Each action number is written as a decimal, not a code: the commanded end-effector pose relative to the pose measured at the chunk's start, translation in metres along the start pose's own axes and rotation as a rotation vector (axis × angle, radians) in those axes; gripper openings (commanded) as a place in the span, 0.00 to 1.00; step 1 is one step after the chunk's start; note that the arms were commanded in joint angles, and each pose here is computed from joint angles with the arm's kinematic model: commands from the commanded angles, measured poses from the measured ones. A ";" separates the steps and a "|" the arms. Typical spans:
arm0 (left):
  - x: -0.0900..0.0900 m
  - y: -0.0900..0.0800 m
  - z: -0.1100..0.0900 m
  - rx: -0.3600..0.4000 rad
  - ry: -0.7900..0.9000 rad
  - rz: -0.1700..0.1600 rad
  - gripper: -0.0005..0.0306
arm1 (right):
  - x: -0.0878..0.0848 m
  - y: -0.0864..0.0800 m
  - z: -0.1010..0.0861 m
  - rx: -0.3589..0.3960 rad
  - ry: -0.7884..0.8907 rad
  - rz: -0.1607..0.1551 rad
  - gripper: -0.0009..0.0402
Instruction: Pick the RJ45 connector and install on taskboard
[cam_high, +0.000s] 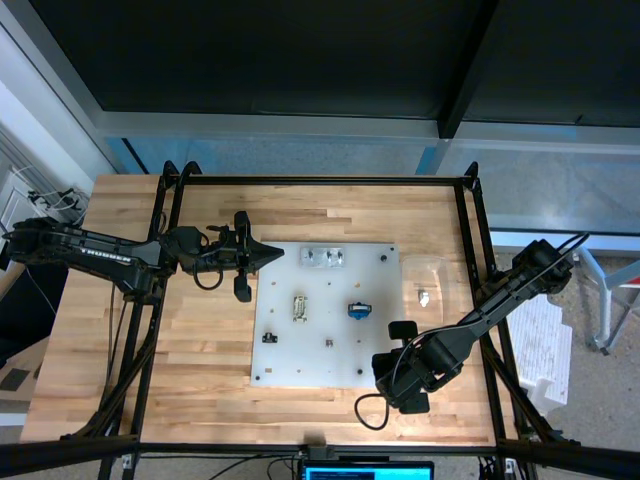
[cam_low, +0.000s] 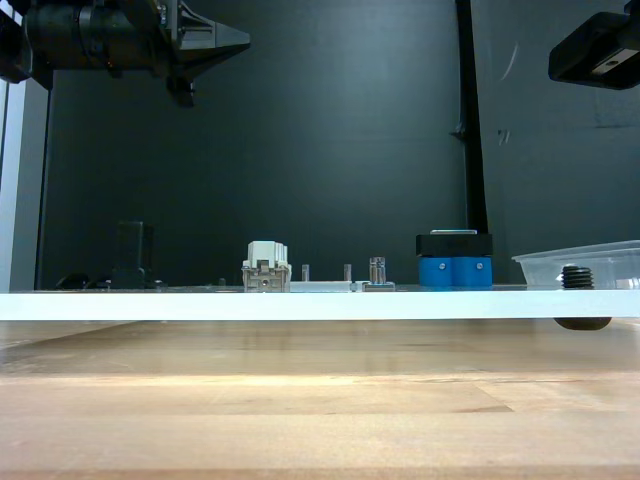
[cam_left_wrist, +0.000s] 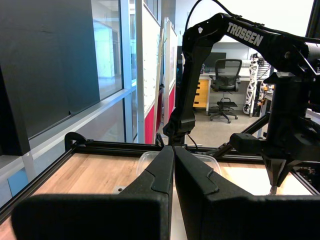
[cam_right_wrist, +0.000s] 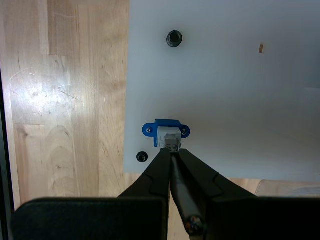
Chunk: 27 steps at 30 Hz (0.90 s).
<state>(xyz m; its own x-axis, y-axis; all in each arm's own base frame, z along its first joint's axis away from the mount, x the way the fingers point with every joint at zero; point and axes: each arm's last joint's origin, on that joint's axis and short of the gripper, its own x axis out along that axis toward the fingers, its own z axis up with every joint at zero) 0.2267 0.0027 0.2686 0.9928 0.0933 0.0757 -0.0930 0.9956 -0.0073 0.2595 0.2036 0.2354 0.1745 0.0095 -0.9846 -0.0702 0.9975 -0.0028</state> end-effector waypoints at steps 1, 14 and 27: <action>0.000 0.000 0.000 0.000 0.000 0.000 0.02 | -0.004 -0.001 0.000 0.003 -0.013 0.005 0.11; 0.000 0.000 0.000 0.000 0.000 0.000 0.02 | -0.017 -0.005 -0.003 0.005 -0.044 0.016 0.28; 0.000 0.000 0.000 0.000 0.000 0.000 0.02 | -0.051 -0.015 -0.013 0.034 -0.126 0.074 0.46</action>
<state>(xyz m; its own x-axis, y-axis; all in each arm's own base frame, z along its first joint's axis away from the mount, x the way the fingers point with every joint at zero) 0.2267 0.0027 0.2684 0.9928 0.0933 0.0753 -0.0930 0.9956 -0.0073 0.2398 0.1875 0.2809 0.2861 0.0861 -0.9543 -0.0598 0.9956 0.0719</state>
